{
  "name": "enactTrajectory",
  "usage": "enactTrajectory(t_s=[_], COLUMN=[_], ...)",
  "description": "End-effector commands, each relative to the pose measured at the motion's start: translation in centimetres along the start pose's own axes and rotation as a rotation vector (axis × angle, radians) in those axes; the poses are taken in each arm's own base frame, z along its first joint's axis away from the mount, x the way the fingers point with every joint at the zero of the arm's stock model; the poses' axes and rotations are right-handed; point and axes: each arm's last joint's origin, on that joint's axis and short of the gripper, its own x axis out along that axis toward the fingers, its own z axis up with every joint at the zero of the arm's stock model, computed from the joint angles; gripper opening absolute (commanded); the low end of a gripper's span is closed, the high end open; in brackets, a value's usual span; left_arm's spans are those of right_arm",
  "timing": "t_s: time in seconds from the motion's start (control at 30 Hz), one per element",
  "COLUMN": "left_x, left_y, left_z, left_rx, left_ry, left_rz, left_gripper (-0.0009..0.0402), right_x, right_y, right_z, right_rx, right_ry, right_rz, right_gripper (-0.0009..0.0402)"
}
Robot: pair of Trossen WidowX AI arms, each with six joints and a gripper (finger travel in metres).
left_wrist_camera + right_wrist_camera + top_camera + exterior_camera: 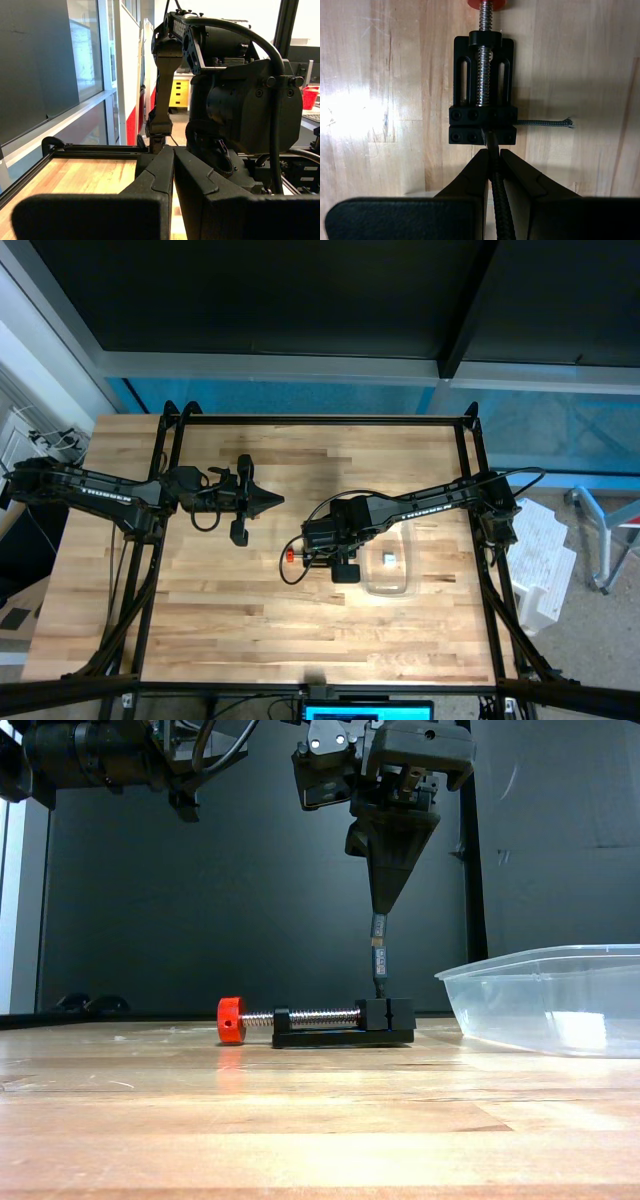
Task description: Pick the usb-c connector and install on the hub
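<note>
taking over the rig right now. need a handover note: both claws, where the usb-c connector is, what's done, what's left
Left claw: shut, empty, raised over the table's left side.
Right claw: shut on the usb-c connector, pointing straight down over the black vise.
Connector: held upright, lower tip at the vise's clamping blocks. Cannot tell if it is in a port, or tell the hub apart from the vise.
Done: pick.
Left: probably check seating, press in if needed, release.
Nearby: clear plastic tub right of the vise.
</note>
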Motion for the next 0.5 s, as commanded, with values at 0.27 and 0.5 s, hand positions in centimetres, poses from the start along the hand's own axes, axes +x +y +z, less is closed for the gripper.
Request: enactTrajectory(t_s=[0.27, 0.5], left_x=[0.01, 0.01], left_y=[0.0, 0.0], left_z=[-0.01, -0.01], left_rx=[0.0, 0.0], left_ry=[0.0, 0.0], left_rz=[0.0, 0.0], left_gripper=[0.0, 0.0], right_x=[0.2, 0.33], right_y=[0.0, -0.01], right_z=[-0.12, -0.2], right_rx=[0.0, 0.0], right_ry=[0.009, 0.015], right_rz=[0.003, 0.003], right_gripper=[0.0, 0.0])
